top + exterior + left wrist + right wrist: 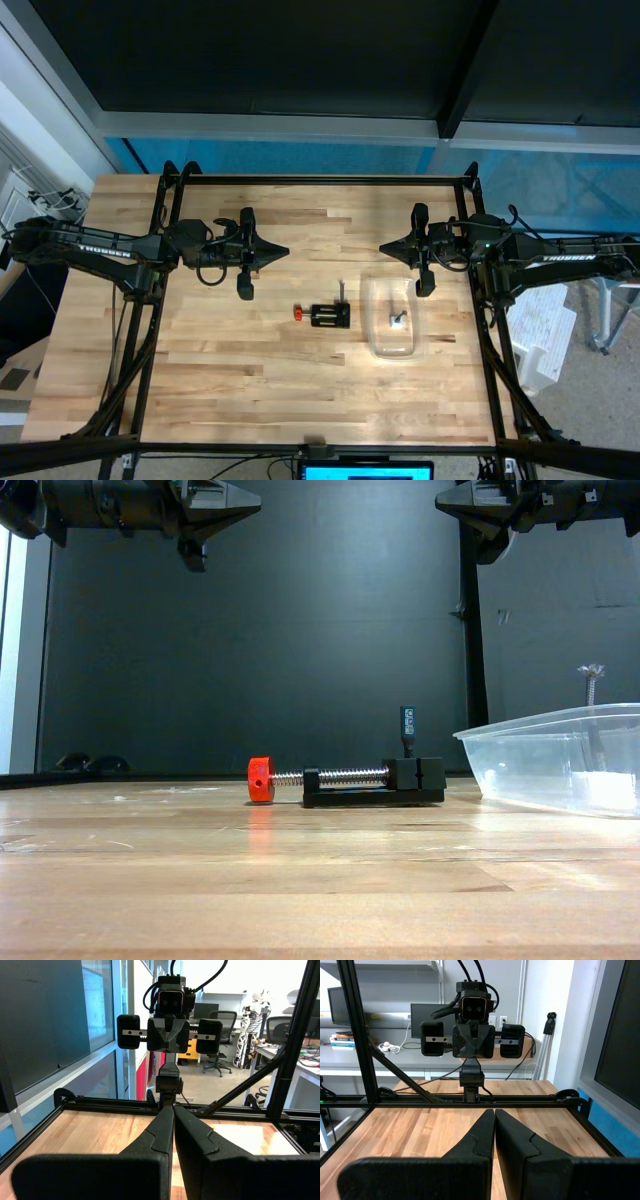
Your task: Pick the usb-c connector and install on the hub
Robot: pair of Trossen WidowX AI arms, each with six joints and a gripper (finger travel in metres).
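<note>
Left gripper (284,251) and right gripper (384,247) hang closed, flanking the hub (328,316) — their height shows only in low view

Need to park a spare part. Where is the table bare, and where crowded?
Bare wood: the broad strip between the hub and the near edge of the table, and the stretch left of the hub. Tight: hub and clear tray sit close together, just nearer than the raised left gripper and right gripper.

Black arms (60,240) with white lettering (103,250) and looped cables (208,276); left gripper (286,251) and right gripper (382,246) are black wedges.
</note>
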